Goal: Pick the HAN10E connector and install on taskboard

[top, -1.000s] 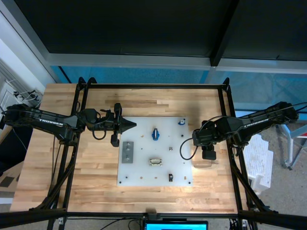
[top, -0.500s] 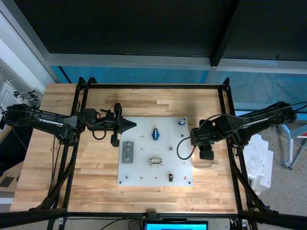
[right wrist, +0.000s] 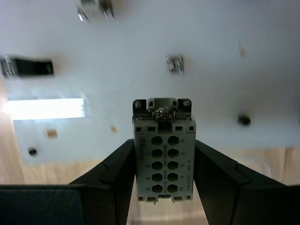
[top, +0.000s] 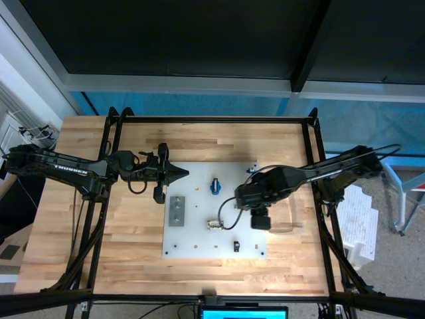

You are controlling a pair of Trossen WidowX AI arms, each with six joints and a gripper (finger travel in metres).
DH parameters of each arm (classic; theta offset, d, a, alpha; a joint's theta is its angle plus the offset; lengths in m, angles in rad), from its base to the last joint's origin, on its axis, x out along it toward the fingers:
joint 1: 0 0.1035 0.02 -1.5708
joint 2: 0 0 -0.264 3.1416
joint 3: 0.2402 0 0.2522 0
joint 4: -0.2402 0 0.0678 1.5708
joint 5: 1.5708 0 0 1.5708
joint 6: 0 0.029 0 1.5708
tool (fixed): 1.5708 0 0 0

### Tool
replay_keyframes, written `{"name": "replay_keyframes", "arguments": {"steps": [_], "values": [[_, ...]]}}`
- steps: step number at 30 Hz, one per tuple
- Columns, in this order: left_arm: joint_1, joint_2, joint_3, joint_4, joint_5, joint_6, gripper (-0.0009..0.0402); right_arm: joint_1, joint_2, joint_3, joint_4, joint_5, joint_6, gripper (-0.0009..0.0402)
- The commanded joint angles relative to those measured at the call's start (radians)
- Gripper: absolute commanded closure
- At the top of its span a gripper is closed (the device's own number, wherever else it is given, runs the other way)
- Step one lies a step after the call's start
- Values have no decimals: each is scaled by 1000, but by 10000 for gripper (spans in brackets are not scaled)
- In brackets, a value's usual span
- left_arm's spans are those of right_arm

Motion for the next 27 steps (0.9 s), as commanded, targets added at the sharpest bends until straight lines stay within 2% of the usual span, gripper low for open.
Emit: {"name": "replay_keyframes", "arguments": {"steps": [1,16,27], "values": [[0,0,0,0,0,0,392,10,82,90,-12,2,1,386],[0,0,0,0,0,0,392,24,341,386,-61,2,22,386],[0,0,0,0,0,0,392,26,466,543,-74,2,14,386]]}}
